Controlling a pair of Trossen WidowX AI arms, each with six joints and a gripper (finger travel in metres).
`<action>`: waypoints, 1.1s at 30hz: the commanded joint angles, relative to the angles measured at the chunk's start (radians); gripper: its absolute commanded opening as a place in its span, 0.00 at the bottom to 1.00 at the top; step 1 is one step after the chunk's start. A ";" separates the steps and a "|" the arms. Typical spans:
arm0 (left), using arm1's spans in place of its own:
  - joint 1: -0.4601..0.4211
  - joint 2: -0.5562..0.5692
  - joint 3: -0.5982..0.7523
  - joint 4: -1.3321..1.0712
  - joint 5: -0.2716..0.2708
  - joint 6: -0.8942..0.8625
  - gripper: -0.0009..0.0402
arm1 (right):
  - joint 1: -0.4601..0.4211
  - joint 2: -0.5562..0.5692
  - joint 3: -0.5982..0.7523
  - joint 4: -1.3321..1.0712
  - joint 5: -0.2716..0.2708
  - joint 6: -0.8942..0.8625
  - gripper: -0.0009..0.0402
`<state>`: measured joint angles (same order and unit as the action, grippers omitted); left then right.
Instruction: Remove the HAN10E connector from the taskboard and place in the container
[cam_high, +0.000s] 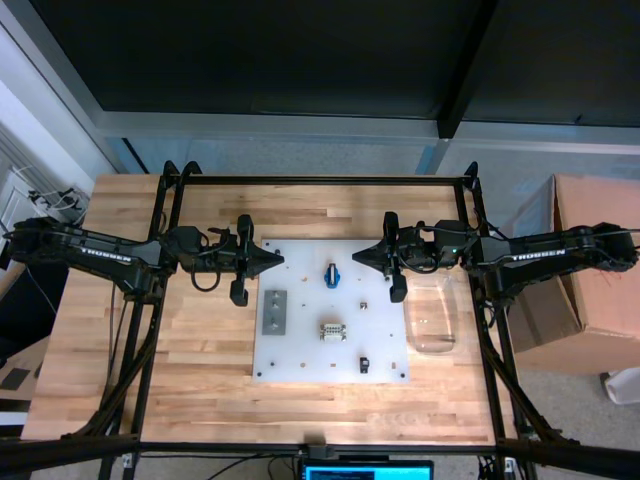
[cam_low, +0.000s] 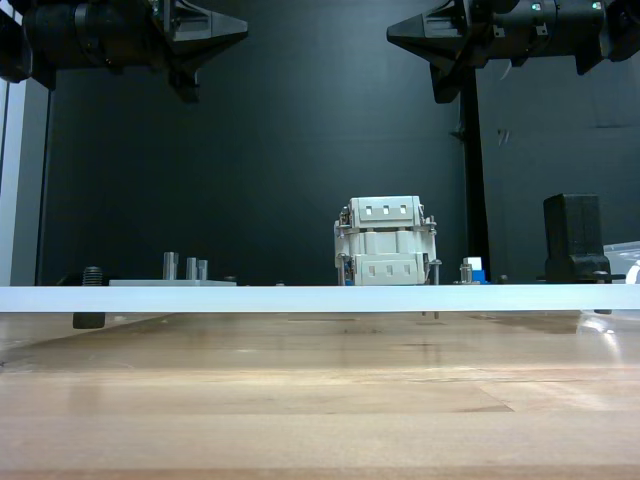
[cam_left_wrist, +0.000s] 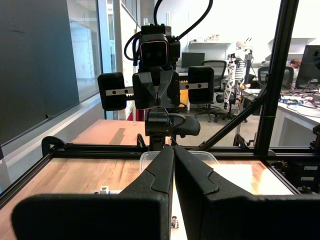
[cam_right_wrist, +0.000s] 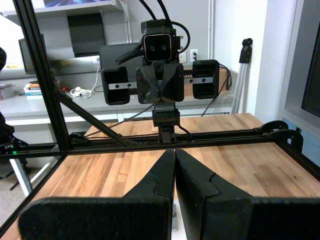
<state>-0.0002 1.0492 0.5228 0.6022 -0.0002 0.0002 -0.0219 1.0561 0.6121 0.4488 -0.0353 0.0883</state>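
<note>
The grey HAN10E connector (cam_high: 334, 331) stands upright in its seat on the white taskboard (cam_high: 300, 350), also seen as HAN10E connector (cam_low: 386, 243) in the low view. My left gripper (cam_high: 281, 258) hovers high over the board's left far edge, shut and empty, its fingers (cam_left_wrist: 160, 172) pressed together. My right gripper (cam_high: 356, 253) hovers high over the board's far right part, shut and empty, fingers (cam_right_wrist: 162, 172) meeting. Both point at each other. The clear container (cam_high: 433, 315) sits right of the board.
A grey metal block (cam_high: 274, 311) with pegs lies on the board's left. A blue part (cam_high: 332, 273) and a small black part (cam_high: 365, 364) are also mounted. A black frame (cam_high: 320, 181) rims the table. A cardboard box (cam_high: 590, 270) stands off the right side.
</note>
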 joint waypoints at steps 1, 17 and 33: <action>0.000 0.000 0.000 0.000 0.000 0.000 0.02 | 0.000 0.000 0.000 -0.003 -0.001 0.000 0.02; 0.000 0.000 0.000 0.000 0.000 0.000 0.02 | 0.002 0.000 0.032 -0.045 0.000 0.016 0.02; 0.000 0.000 0.000 0.000 0.000 0.000 0.02 | 0.056 0.005 0.354 -0.724 0.055 0.044 0.02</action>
<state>-0.0002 1.0489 0.5224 0.6022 -0.0002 0.0002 0.0303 1.0569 0.9489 -0.2398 0.0158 0.1268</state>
